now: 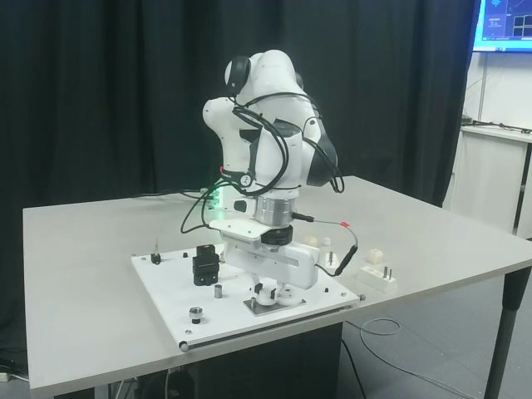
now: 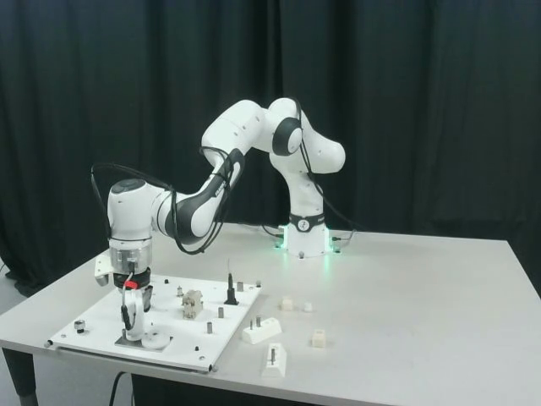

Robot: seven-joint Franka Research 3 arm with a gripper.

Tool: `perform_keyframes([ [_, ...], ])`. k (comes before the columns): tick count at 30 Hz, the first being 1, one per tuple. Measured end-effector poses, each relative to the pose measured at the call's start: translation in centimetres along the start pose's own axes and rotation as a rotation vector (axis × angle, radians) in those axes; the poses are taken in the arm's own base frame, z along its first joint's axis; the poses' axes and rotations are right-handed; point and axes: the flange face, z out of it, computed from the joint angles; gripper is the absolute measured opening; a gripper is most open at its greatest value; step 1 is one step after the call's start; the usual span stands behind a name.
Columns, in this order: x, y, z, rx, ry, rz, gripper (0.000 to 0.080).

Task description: Insert medium gear.

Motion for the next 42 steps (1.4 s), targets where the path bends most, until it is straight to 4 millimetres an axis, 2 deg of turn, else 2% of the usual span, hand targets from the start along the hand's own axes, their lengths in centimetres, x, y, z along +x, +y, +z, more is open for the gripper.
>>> perform_keyframes([
  [5,0.1,-0.2,-0.4,0.007,0.008,-0.01,0.028],
  [6,0.1,-0.2,-0.6,0.009,0.01,-0.016,0.045],
  [15,0.2,-0.2,-2.6,-0.008,0.033,-0.043,0.045],
  [16,0.3,-0.1,-2.7,-0.014,0.036,-0.044,0.0775],
  [24,1.3,0.5,-3.4,-0.057,0.055,-0.041,0.0794],
  [42,2.0,1.3,-2.3,-0.099,0.062,-0.036,0.08],
])
